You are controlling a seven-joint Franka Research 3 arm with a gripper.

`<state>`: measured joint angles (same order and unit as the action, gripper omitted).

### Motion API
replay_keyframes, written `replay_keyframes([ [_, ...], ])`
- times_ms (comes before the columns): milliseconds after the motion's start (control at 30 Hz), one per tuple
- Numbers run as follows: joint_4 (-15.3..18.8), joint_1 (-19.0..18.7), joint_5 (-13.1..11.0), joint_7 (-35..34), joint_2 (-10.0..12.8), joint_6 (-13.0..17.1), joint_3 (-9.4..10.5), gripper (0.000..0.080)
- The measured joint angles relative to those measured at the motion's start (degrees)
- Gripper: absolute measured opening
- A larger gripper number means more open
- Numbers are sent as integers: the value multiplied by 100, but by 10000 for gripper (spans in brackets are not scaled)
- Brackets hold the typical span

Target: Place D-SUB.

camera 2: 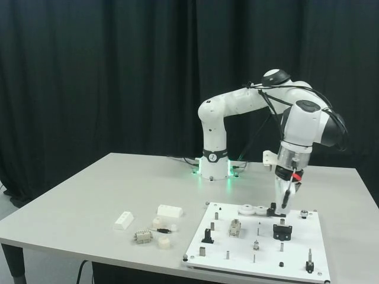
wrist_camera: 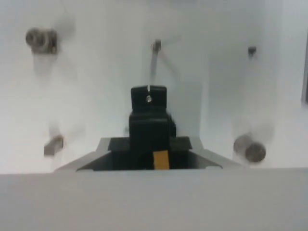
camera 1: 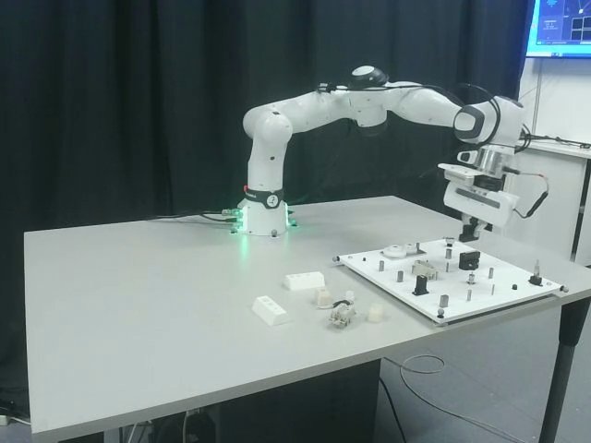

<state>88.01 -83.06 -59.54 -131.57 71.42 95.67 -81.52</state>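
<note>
A lab: black curtains (camera 2: 89, 71), bolted arm (camera 2: 249, 103), grey table (camera 1: 138, 286).

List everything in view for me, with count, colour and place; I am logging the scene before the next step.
Table: one, grey, bearing everything.
Board: one, white, at the table's edge, far from the loose parts' side.
Black fixtures on board: several, among small grey pegs; exact count unclear.
White discs: two, at the board's edge nearest the base.
White blocks: two, on the bare table beside the board.
Small connector parts: a few, near the blocks.
Curtain: black, behind the table.
Arm: one, white, green light at its base.
Gripper: one, above the board.
</note>
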Motion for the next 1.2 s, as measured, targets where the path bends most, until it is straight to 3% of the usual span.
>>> replay_keyframes([
  [533, 718, 46, 720, 978, -1, 181, -83, 154],
  [1200, 1841, 191, 824, 2469, -9, 889, -85, 154],
])
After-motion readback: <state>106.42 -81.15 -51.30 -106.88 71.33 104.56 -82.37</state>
